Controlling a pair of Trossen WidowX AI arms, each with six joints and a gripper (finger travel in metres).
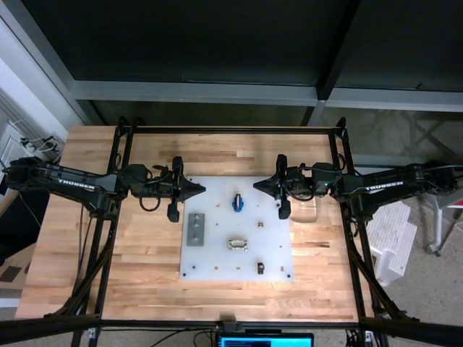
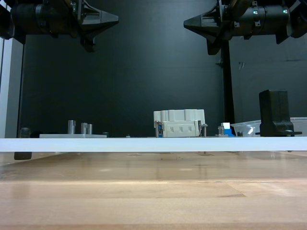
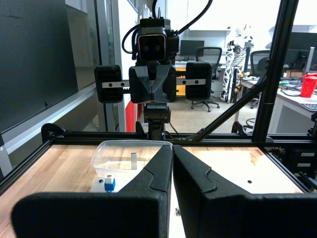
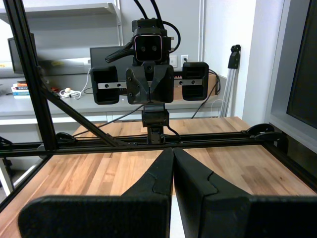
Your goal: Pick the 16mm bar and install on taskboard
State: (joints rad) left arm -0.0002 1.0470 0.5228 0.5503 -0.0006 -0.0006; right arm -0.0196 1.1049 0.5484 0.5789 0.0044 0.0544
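One wooden tabletop (image 1: pixel 130 246), white taskboard (image 1: pixel 217 260) in middle. Clear tray (image 3: pixel 101 153) just off board's right edge. Left gripper (image 1: pixel 201 189) up high over board's far-left corner, right gripper (image 1: pixel 257 185) high over far edge, both pinched shut, empty. 16mm bar (image 3: pixel 133 161), probably: small pale piece upright in tray, down and rightward from right gripper, so closer to right arm.

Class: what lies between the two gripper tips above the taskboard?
Nothing. The low view shows open air between the shut left gripper and the shut right gripper, both hanging high over the taskboard.
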